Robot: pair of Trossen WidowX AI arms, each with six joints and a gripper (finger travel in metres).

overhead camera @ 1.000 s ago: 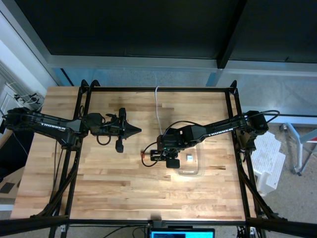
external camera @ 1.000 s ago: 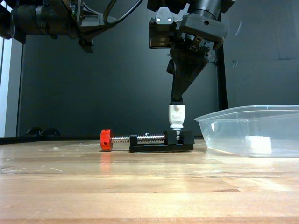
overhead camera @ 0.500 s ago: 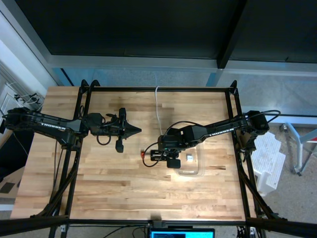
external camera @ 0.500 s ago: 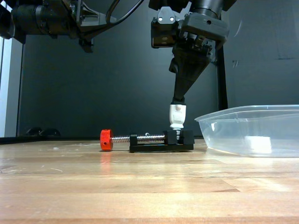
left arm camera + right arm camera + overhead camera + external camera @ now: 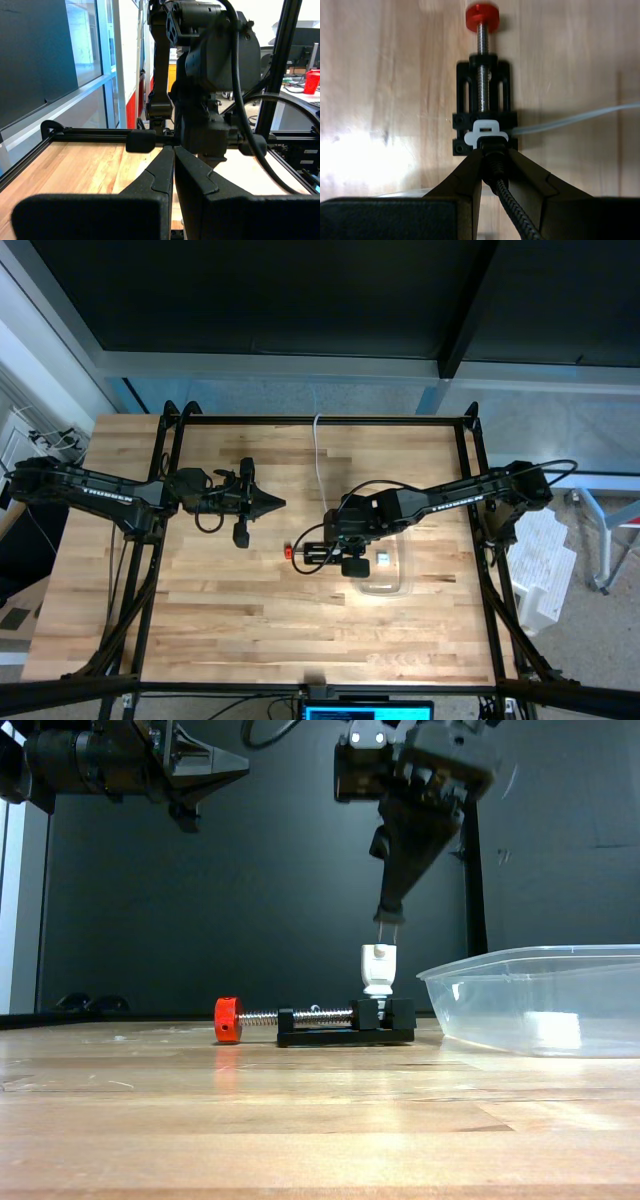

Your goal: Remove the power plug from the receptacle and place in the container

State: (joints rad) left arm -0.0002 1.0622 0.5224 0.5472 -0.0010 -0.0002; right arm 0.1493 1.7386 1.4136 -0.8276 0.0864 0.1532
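Power plug [image 5: 493,151] above receptacle [image 5: 378,968] in right pincer [image 5: 389,906]; left pincer [image 5: 174,152] aloft (closed).

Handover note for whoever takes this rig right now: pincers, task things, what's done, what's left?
Left pincer: shut, holding nothing, parked above the table's left half.
Right pincer: shut on the plug, just above the receptacle.
The receptacle stands upright in the vise; the container is beside it, to the right.
Done: plug looks pulled free.
Left: carry it over the container and release.
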